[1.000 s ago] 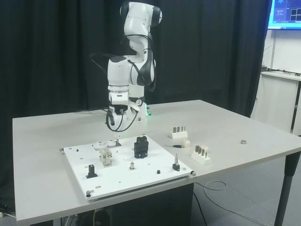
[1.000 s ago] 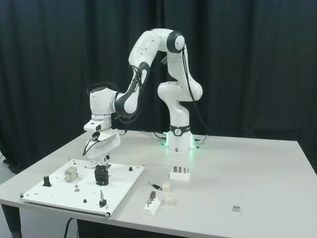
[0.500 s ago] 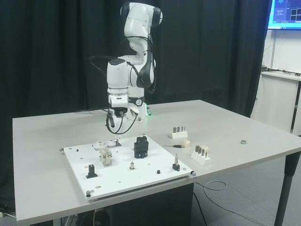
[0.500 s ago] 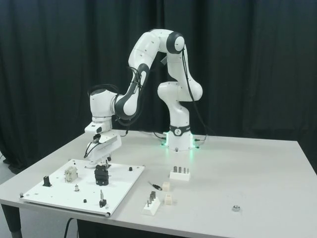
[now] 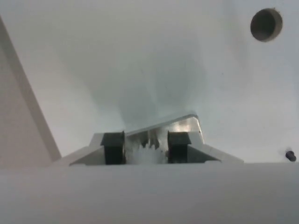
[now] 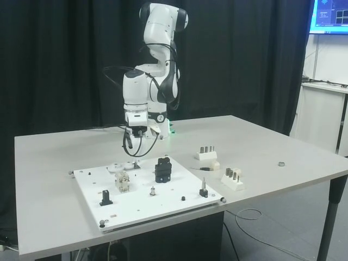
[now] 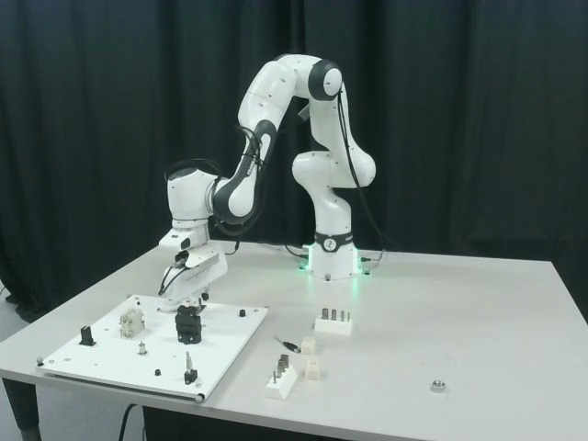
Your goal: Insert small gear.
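1. Jaws (image 5: 146, 148) clenched on the small gear (image 5: 147, 153), held above the white board (image 6: 142, 194).
2. Board lies flat on the grey counter (image 6: 261, 147).
3. Black block (image 6: 163, 169) stands nearby.

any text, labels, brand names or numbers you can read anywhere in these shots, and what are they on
None can be read.
Screen at the upper corner of the first room view: it shows light marks, too small to read.
White arm: no brand or label legible in either room view.
White board and its parts: no markings visible.
Wrist view: no text.
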### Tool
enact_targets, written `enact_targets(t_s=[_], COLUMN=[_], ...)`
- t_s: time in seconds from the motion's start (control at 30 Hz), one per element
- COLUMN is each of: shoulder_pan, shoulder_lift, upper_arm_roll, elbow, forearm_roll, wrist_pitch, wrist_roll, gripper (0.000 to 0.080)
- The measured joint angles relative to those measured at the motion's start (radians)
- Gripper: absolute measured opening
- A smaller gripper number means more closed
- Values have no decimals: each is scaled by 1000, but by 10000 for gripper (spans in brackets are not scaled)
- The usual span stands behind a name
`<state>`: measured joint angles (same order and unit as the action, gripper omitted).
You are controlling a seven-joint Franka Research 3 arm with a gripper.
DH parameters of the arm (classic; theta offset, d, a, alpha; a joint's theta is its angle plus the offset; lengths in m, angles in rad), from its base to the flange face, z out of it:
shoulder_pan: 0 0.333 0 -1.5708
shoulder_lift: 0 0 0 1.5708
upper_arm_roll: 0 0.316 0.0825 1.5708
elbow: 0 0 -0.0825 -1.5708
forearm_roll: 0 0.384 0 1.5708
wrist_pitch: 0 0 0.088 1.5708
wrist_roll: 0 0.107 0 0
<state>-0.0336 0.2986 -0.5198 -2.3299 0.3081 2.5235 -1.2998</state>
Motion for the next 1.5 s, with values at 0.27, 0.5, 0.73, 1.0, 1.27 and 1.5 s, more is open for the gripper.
enact_targets(t_s=[0.27, 0.5, 0.73, 1.0, 1.27, 1.5], shoulder_pan=[0, 0, 0, 4, 7, 9], shoulder_lift=[0, -2, -5, -12, -15, -15], upper_arm_roll=[-1, -4, -4, -3, 0, 0], elbow=[0, -2, -4, -12, -16, -20], forearm_roll=[0, 0, 7, 27, 34, 34], wrist_pitch=[-1, -4, -15, -22, -18, -3], wrist_roll=[0, 0, 0, 0, 0, 0], gripper=[191, 191, 191, 191, 191, 191])
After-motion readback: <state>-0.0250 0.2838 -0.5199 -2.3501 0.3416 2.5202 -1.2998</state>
